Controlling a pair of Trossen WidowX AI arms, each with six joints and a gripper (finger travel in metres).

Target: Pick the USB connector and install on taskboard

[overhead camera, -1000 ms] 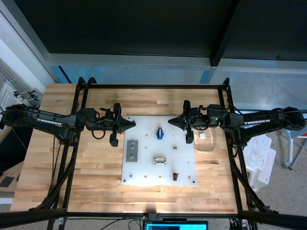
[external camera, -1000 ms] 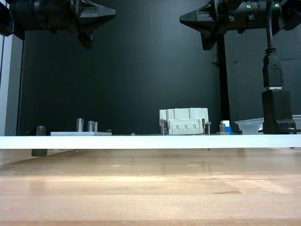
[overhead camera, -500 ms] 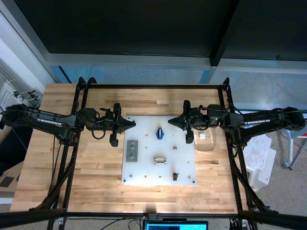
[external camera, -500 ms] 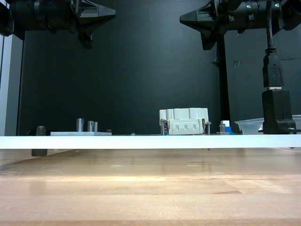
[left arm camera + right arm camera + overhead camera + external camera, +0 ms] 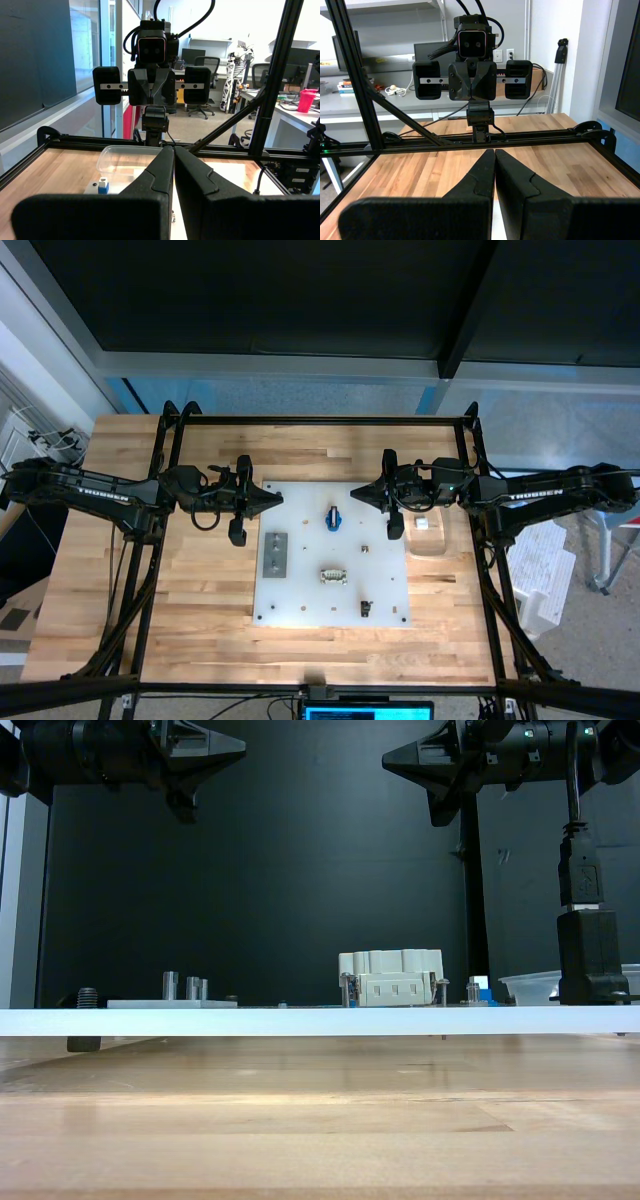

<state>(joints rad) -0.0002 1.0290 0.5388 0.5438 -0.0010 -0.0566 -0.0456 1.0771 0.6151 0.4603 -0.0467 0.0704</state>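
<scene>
The white taskboard (image 5: 300, 590) lies flat in the middle of the wooden table. A black USB connector (image 5: 584, 880) stands upright, plugged into the small black socket (image 5: 592, 965) near the board's front right (image 5: 366, 608). My left gripper (image 5: 276, 498) hovers high over the board's far left corner, shut and empty, its fingers (image 5: 160, 170) pressed together. Opposite it, my right gripper (image 5: 356, 493) hangs high above the board's far edge, also shut and empty (image 5: 494, 150). The two point at each other, well apart from the connector.
On the board are a grey block (image 5: 274, 554), a blue upright part (image 5: 333, 518) and a silver multi-pin connector (image 5: 334, 576). A clear plastic tray (image 5: 428, 532) sits just right of the board. Black frame rails (image 5: 320, 421) border the table.
</scene>
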